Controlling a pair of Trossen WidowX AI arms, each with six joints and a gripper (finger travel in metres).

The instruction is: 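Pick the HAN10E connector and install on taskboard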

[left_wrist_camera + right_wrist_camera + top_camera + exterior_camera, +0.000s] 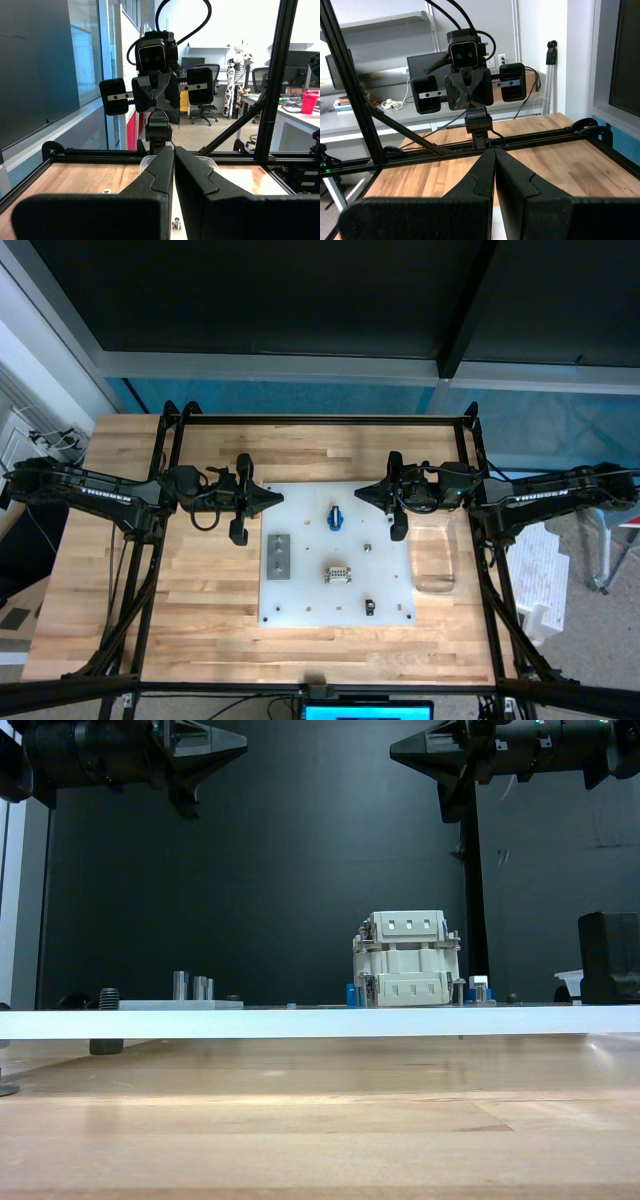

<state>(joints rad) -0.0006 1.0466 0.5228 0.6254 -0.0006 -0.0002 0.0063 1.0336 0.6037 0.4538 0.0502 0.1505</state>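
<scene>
The HAN10E connector (339, 574), a pale beige block, stands on the white taskboard (305, 600) near its middle. In the low view the connector (405, 960) rises upright from the taskboard's edge (300, 1022). My left gripper (275, 498) hovers high over the board's far left corner, fingers pressed together and holding nothing, as the left wrist view (173, 148) shows. My right gripper (362, 492) hangs over the far side of the board, pointing inward toward the left one. It is also shut and holds nothing (495, 150). Neither gripper is near the connector.
On the board sit a blue part (335, 517), a grey rectangle (277, 557) and a small black part (370, 607). A clear plastic tray (435, 558) lies on the wood just right of the board. A black frame (320, 420) rims the table.
</scene>
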